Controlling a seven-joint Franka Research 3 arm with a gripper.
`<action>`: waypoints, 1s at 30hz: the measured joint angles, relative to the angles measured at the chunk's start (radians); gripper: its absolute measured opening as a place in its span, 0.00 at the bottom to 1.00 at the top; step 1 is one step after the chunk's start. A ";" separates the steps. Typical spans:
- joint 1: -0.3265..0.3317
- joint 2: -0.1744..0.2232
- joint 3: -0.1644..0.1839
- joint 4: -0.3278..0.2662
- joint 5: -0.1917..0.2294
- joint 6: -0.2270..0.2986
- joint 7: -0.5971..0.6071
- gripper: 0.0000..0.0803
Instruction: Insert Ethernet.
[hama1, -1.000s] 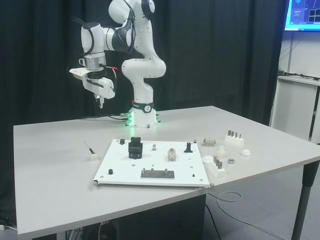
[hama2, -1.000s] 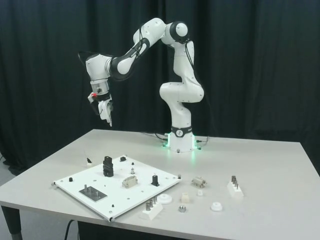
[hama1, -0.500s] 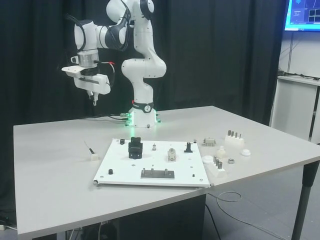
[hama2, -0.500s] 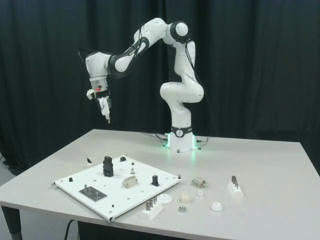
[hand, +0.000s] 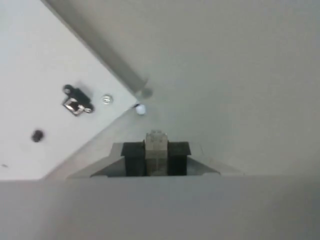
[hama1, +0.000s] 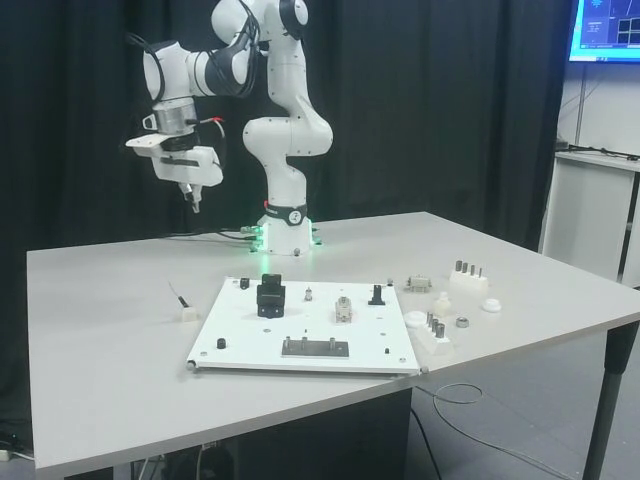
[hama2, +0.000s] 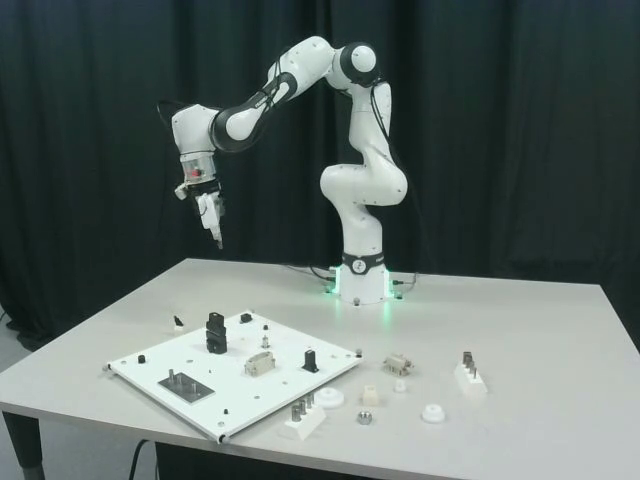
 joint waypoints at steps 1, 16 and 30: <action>0.000 0.000 0.002 -0.004 0.008 0.006 0.020 0.11; 0.022 0.009 0.051 -0.052 0.023 0.110 0.364 0.11; 0.042 0.035 0.068 -0.059 0.053 0.156 0.555 0.11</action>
